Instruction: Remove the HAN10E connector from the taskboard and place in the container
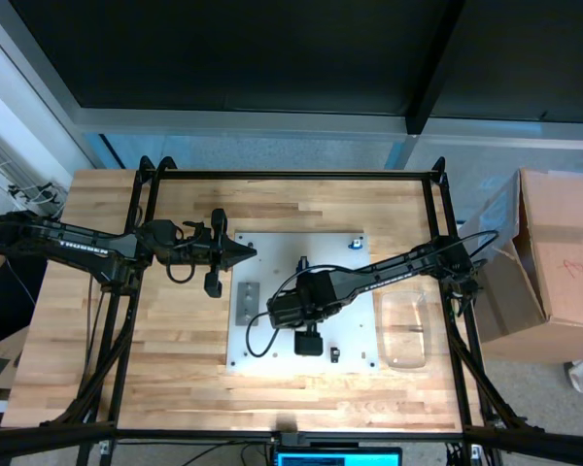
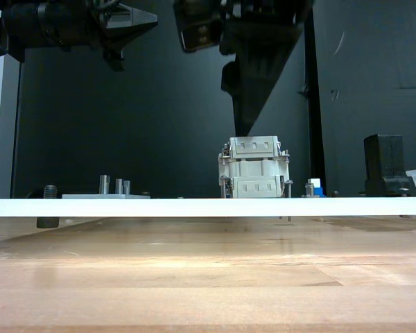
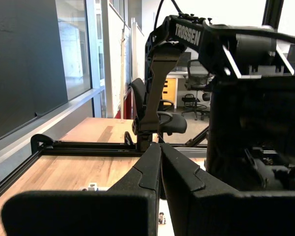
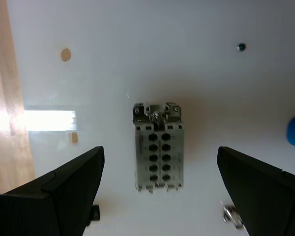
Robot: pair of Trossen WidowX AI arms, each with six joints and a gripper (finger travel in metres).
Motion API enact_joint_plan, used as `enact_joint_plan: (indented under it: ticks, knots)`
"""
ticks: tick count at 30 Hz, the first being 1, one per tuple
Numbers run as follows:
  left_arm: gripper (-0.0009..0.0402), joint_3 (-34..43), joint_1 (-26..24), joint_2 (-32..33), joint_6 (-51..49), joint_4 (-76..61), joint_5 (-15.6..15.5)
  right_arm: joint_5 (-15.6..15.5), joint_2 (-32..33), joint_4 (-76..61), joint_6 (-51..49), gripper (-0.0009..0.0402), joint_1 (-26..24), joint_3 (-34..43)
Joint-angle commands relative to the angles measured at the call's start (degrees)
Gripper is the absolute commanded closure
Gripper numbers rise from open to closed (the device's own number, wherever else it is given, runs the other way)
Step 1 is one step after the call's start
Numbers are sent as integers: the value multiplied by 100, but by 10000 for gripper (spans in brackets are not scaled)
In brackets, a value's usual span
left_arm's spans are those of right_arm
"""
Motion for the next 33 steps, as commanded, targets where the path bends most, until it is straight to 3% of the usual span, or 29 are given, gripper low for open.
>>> enact_joint_plan:
  ticks: [1, 6, 10, 25, 33]
  knots:
    - [393, 2, 2, 2, 0, 2, 2, -42, -4, 203, -4, 71, 4, -223]
    - [393, 2, 2, 2, 0, 2, 2, -37, -4, 485, -13, 76, 4, -527]
    - [393, 2, 0, 0, 0, 2, 2, -39, -7, 505, -11, 105, 2, -597]
    - [393, 2, 2, 2, 0, 2, 2, -44, -15, 529, -114, 321, 4, -597]
    - [393, 2, 0, 2, 0, 2, 2, -39, -103, 516, -116, 381, 0, -597]
